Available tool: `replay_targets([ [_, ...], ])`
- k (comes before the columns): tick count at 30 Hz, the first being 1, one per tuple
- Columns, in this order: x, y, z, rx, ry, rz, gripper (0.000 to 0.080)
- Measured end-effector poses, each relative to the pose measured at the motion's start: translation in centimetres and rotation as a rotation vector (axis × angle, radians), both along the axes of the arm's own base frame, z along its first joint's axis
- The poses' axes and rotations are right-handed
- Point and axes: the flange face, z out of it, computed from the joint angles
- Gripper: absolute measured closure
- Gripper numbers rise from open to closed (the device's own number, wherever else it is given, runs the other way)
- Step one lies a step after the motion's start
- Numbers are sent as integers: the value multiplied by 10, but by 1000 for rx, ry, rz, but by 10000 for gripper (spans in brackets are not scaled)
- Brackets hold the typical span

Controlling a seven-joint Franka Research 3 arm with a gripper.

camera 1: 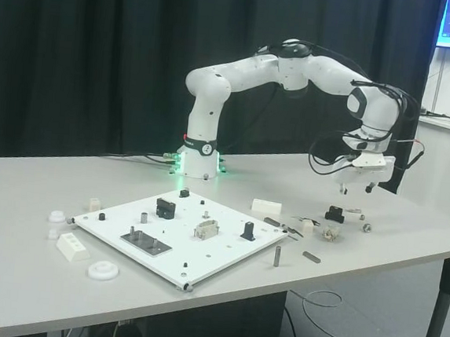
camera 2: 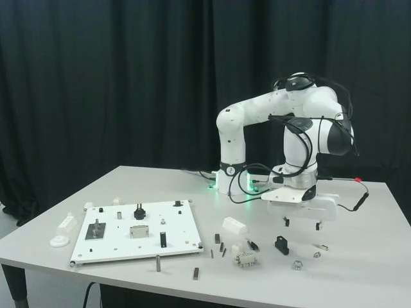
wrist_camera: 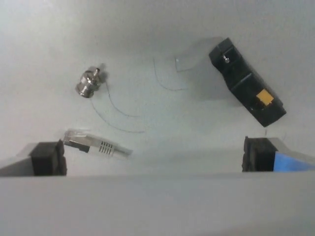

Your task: Remove round peg 4.

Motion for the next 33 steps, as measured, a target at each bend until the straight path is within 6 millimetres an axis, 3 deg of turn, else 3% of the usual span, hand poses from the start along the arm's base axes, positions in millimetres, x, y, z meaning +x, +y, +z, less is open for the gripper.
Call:
replay_targets([
  [33, 21, -15, 9, -8, -18, 33, 3],
])
